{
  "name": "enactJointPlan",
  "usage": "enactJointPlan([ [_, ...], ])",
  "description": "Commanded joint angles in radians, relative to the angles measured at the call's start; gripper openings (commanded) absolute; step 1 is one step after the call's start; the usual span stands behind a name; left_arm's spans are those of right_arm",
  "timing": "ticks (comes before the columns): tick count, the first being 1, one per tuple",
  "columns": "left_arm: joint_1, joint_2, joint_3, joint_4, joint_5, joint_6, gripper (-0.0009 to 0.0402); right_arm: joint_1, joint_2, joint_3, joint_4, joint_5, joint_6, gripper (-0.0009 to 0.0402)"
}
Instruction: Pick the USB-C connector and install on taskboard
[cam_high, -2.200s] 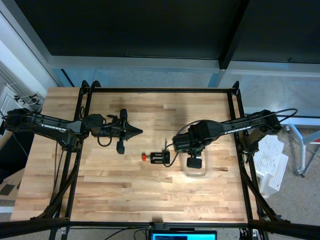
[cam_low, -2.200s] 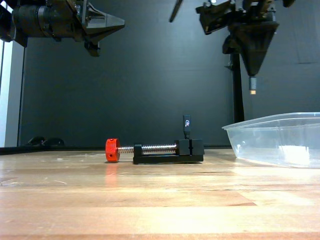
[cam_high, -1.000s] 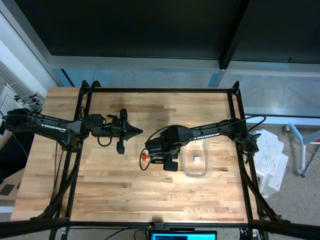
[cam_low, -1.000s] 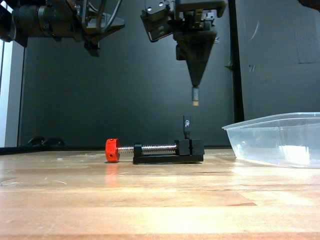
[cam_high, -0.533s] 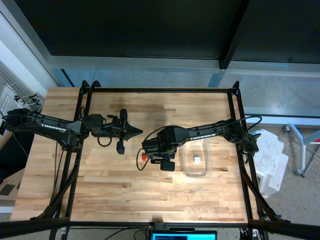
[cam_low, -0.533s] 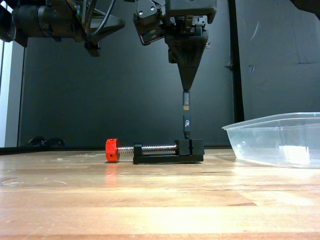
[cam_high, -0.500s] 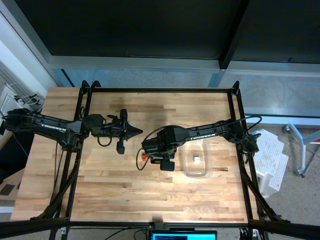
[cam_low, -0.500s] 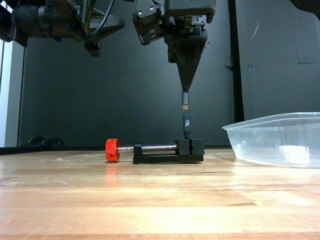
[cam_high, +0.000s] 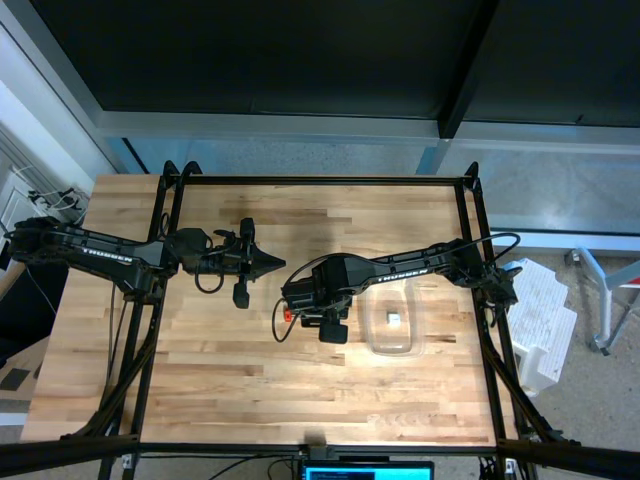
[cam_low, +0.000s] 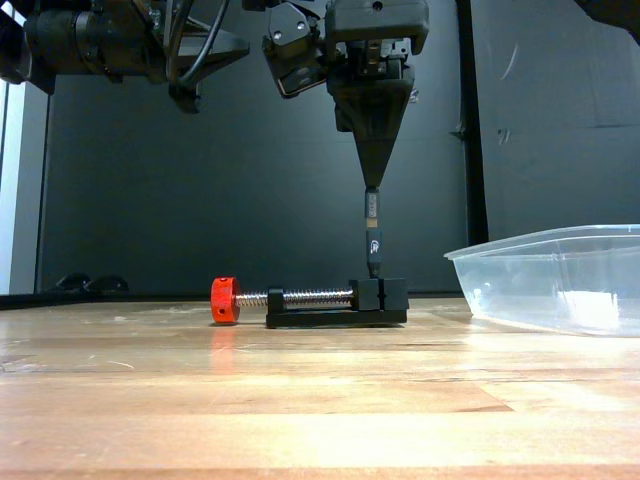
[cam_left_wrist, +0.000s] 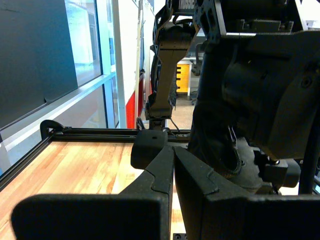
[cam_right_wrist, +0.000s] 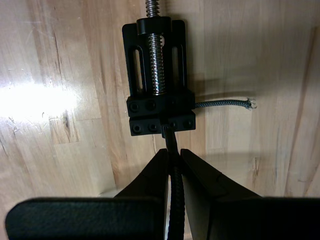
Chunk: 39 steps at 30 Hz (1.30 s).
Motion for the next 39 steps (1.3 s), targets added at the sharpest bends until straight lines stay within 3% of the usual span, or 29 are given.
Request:
enactJointPlan([
  [1, 0.000, 0.000, 0.000, 0.000, 0.000, 0.000, 0.0000, 0.001, -0.002, -0.001, -0.001, 0.000, 0.000, 0.0000],
  [39, 0.000, 0.000, 0.000, 0.000, 0.000, 0.000, 0.0000, 0.005, -0.002, -0.023, 0.020, 0.001, 0.004, 0.0000],
])
